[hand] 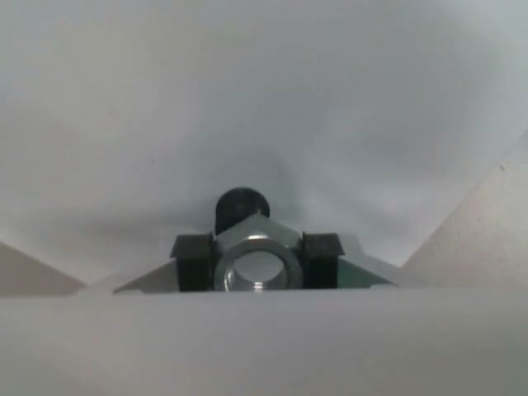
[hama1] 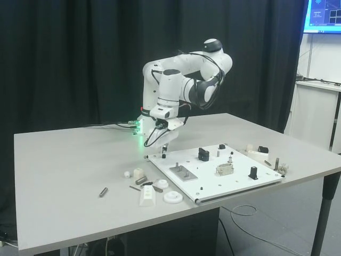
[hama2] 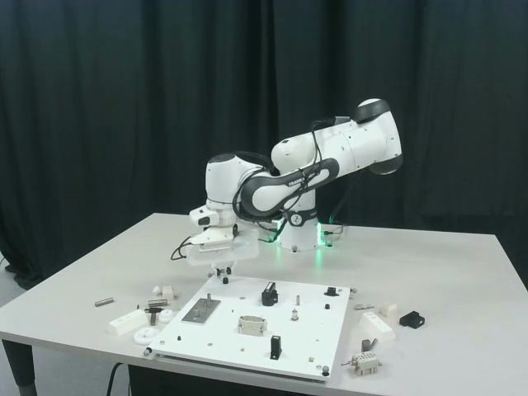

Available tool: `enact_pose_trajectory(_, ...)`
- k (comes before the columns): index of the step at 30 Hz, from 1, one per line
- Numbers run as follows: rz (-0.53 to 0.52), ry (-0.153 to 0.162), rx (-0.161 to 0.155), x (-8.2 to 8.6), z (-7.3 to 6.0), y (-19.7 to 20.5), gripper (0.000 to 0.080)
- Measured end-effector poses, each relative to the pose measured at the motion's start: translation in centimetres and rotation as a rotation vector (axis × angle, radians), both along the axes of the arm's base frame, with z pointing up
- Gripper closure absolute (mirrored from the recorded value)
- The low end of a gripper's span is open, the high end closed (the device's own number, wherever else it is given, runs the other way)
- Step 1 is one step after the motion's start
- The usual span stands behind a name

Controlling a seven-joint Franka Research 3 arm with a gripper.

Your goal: Remove bolt 4.

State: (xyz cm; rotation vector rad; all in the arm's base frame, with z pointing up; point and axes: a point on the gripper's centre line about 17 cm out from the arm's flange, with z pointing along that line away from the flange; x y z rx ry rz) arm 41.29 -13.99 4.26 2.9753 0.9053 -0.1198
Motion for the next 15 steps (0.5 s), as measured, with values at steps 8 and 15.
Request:
enact_pose_trajectory(8, -0.009, 0.000, 0.021, 0.0, 1.8, 0.1, 0.0578)
enact_pose_trajectory(15, -0.047, -0.009, 0.031, 0.1, 2.5, 0.0, 0.0578)
